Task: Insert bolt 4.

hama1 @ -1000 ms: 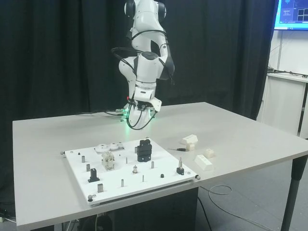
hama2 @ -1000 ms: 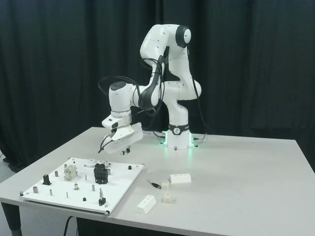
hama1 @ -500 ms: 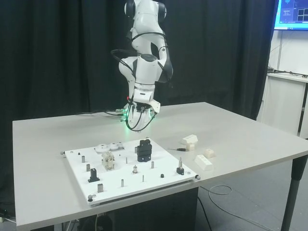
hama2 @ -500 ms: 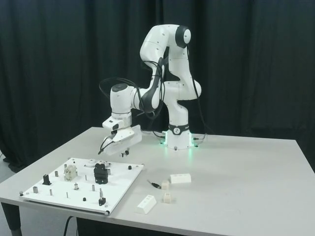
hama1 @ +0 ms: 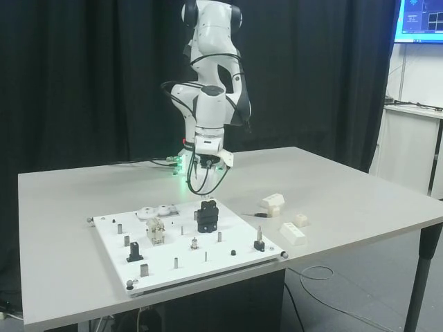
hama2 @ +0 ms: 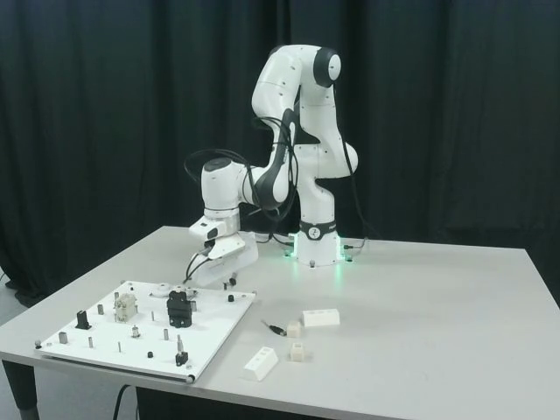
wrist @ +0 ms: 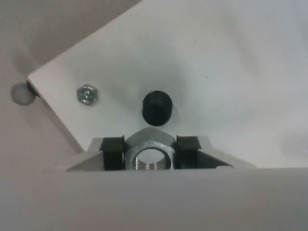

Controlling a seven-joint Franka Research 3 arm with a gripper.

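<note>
In the wrist view my gripper is shut on a grey hex-sided threaded piece, the bolt, held between two black pads. Right under it lies the far corner of the white board, with a black round knob and a small grey hex nut beside it. From the room views, the gripper hangs a little above that corner of the board, near the black knob.
On the board stand a black block and several small pegs and fittings. White blocks and a black-tipped plug lie on the grey table beside the board. A grey ball foot sits at the board's corner.
The arm has swung toward the board's far corner and come lower, still holding the bolt. Nothing on the board or table has moved.
</note>
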